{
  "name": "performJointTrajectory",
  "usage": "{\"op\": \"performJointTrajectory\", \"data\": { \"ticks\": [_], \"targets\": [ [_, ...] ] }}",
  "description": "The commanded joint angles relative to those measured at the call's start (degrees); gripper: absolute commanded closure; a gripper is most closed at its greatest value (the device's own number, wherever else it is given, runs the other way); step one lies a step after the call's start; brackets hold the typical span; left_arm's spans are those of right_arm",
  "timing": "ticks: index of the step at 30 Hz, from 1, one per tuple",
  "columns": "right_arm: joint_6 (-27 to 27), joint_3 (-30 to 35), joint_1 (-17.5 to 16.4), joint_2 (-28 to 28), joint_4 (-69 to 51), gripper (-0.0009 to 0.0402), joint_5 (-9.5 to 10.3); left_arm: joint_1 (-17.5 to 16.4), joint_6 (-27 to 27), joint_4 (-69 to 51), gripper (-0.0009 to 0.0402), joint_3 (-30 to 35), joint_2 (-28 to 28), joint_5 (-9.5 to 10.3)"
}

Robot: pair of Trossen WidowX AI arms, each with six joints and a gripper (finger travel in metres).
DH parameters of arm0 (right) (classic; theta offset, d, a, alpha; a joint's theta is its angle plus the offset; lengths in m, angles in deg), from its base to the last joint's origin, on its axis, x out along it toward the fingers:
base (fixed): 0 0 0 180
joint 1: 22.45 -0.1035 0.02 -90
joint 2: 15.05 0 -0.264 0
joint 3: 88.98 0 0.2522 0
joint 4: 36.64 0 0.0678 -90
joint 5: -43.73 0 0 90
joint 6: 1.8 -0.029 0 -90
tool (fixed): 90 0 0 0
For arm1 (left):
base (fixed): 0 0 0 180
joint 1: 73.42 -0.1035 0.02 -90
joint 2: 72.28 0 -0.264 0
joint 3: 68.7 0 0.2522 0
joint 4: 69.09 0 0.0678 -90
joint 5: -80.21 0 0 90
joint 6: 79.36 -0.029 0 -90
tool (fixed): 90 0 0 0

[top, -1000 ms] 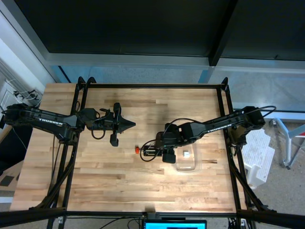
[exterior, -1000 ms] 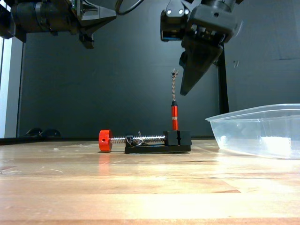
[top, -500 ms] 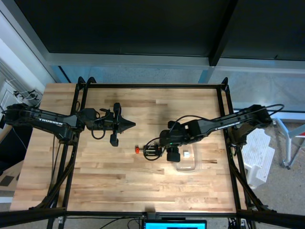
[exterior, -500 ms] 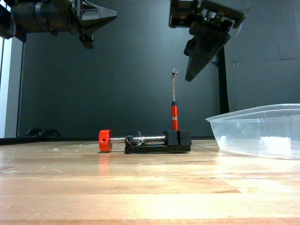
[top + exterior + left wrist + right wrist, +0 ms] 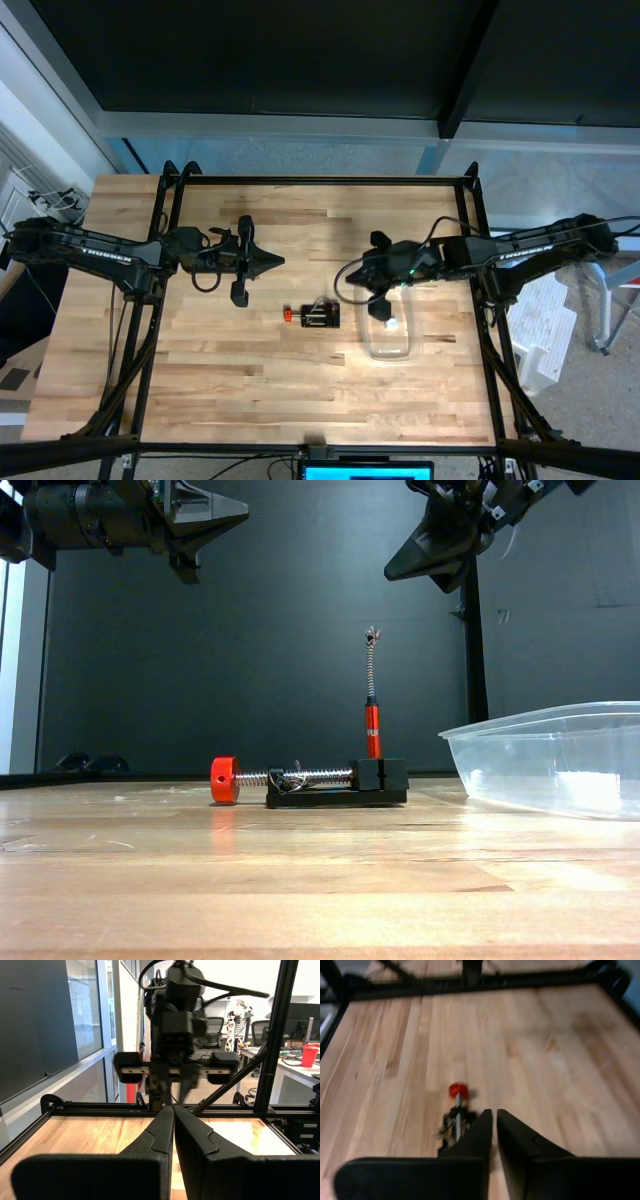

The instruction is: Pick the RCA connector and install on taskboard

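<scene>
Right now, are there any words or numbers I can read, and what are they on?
Left arm: white lettering, too small to read.
Right arm: white lettering, too small to read.
Taskboard and clear tray: no writing visible.
Left pincer, high over the table's left side, and right pincer, high near the tray: no writing.

Both arms are matt black, built of slim boxy links, with white lettering [image 5: 100, 256] along the forearm and loose black cable loops [image 5: 205, 281] at the wrist. The left gripper [image 5: 281, 262], over the left half of the table [image 5: 250, 385], and the right gripper [image 5: 384, 316], over its right half, each end in two black wedge-shaped fingers [image 5: 152, 1142]. These taper to a point, and their inner faces are pressed together.
</scene>
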Motion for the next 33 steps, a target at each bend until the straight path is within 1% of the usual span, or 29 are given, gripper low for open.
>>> {"op": "performJointTrajectory", "data": {
  "ticks": [1,2,4,5,12,18,21,23,33],
  "targets": [
    [0.8,-3.3,1.2,3.3,5.0,0.0387,0.46,0.0,0.0,0.0,0.0393,0.0,0.0,0.0],
    [1.1,-4.2,1.6,4.2,6.2,0.0387,0.94,0.0,0.0,0.0,0.0393,0.0,0.0,0.0],
    [1.7,-6.0,2.4,6.1,8.8,0.0392,2.73,0.0,0.0,0.0,0.0393,0.0,0.0,0.0],
    [2.0,-7.0,2.7,7.1,10.2,0.0395,3.06,0.0,0.0,0.0,0.0393,0.0,0.0,0.0],
    [2.2,-13.8,3.0,12.9,22.1,0.0393,2.73,0.0,0.0,0.0,0.0393,0.0,0.0,0.0],
    [2.2,-19.5,3.0,15.1,33.8,0.0393,2.73,0.0,0.0,0.0,0.0393,0.0,0.0,0.0],
    [2.3,-20.4,3.0,15.5,34.8,0.0393,2.86,0.0,0.0,0.0,0.0393,0.0,0.0,0.0],
    [2.2,-20.5,3.0,15.5,34.8,0.0393,3.32,0.0,0.0,0.0,0.0393,0.0,0.0,0.0],
    [3.3,-21.0,3.0,15.5,36.0,0.0393,3.21,0.0,0.0,0.0,0.0393,0.0,0.0,0.0]
  ]
}}
